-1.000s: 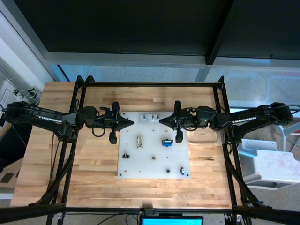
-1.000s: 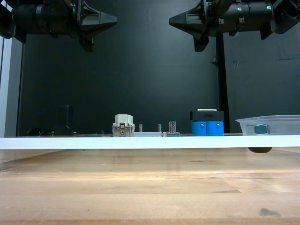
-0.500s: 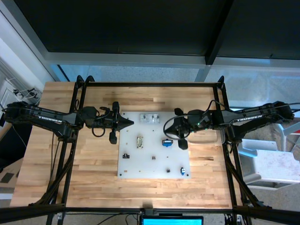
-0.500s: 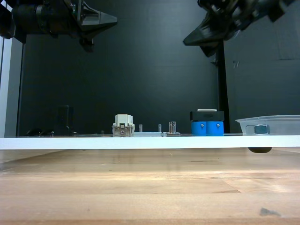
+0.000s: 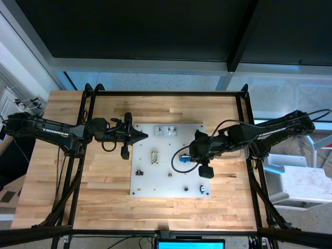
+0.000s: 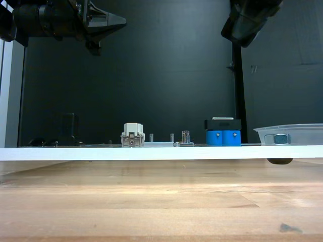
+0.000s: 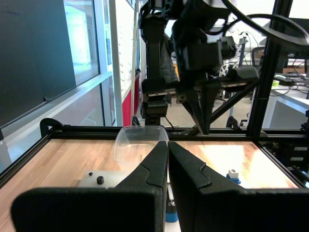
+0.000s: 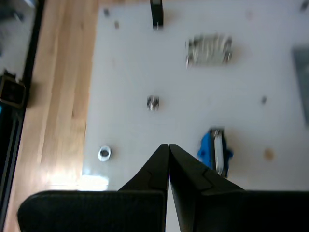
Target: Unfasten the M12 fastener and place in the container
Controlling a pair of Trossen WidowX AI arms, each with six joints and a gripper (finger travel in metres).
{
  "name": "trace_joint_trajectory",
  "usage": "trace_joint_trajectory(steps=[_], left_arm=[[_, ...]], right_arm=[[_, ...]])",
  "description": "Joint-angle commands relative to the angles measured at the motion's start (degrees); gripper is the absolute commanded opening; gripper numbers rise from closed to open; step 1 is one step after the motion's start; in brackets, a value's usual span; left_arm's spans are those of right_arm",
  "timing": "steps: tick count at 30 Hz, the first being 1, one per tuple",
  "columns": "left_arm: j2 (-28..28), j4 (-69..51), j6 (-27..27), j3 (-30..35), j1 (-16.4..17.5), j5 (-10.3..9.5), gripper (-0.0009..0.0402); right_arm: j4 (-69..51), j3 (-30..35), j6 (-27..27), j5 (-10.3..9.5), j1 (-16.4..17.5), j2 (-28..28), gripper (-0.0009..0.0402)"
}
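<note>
Sitting on its stud near the near right edge of the white board, the M12 fastener is recorded as a small silver ring with nothing touching it. In the low view it is seen at the lower right, in front of the container and not inside it.

No part of the task is judged done. The nut is not yet unscrewed, and nothing is seen in the container, as far as the high view shows past the right arm crossing it. Unfastening, lifting and placing are all left.

The right gripper is found at the upper right of the low view, high over the board and pointed down. It is nearer the blue connector than the nut. Its fingers are pressed together, and nothing is held or touched.

The left gripper is found at the upper left of the low view, likewise closed on nothing.
</note>
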Motion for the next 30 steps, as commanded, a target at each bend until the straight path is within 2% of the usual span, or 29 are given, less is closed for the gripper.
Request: trace_joint_trajectory(steps=[1, 8, 13, 20, 25, 30], left_arm=[[0.0, 0.0, 0.0, 0.0, 0.0, 0.02, 0.0000], [0.0, 0.0, 0.0, 0.0, 0.0, 0.02, 0.0000], [0.0, 0.0, 0.0, 0.0, 0.0, 0.02, 0.0000], [0.0, 0.0, 0.0, 0.0, 0.0, 0.02, 0.0000], [0.0, 0.0, 0.0, 0.0, 0.0, 0.02, 0.0000], [0.0, 0.0, 0.0, 0.0, 0.0, 0.02, 0.0000]], right_arm=[[-5.6, 4.6, 2.6, -1.36, 1.0, 4.2, 0.0000], [-17.0, 14.8, 9.4, -1.07, 3.7, 14.1, 0.0000], [-21.2, 19.7, 15.8, -0.98, 5.1, 19.4, 0.0000], [-21.4, 21.8, 22.1, -0.90, 7.3, 24.5, 0.0000], [-21.5, 21.6, 30.3, -1.31, 7.5, 27.2, 0.0000], [-20.2, 21.8, 30.4, -1.31, 8.3, 29.0, 0.0000]])
